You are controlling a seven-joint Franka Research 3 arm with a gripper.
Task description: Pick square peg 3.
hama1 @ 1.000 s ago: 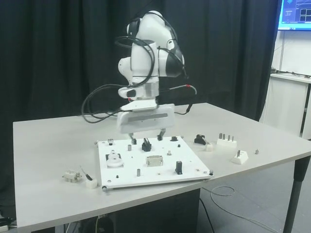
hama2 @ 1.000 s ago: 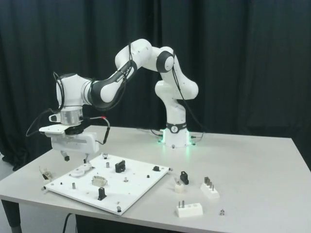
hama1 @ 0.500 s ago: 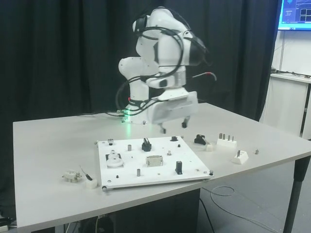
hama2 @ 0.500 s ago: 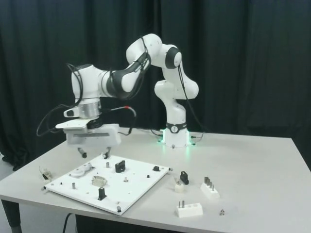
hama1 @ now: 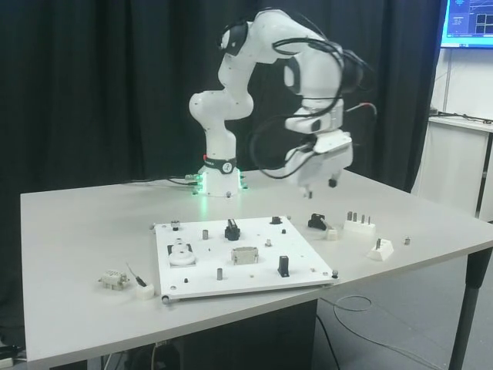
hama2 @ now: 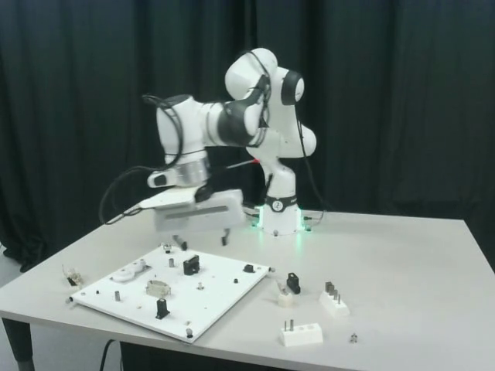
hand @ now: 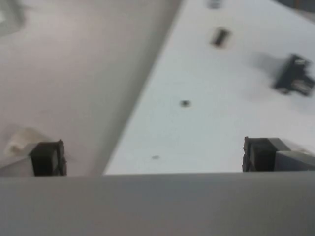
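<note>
Above the white board (hama2: pixel 166 290), hand (hama2: pixel 202 242) open, seemingly empty

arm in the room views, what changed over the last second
The arm swung its gripper away from the far corner of the white board, across it and up, toward the side where the small peg blocks stand. It now hangs open and empty above the board's edge. Nothing was picked up or released. The board, its parts and the loose pieces on the table stayed put.

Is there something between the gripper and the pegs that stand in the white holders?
Nothing visible. The gripper hangs open in the air above the table; the pegs stand uncovered. A small black part stands low beside one holder.
</note>
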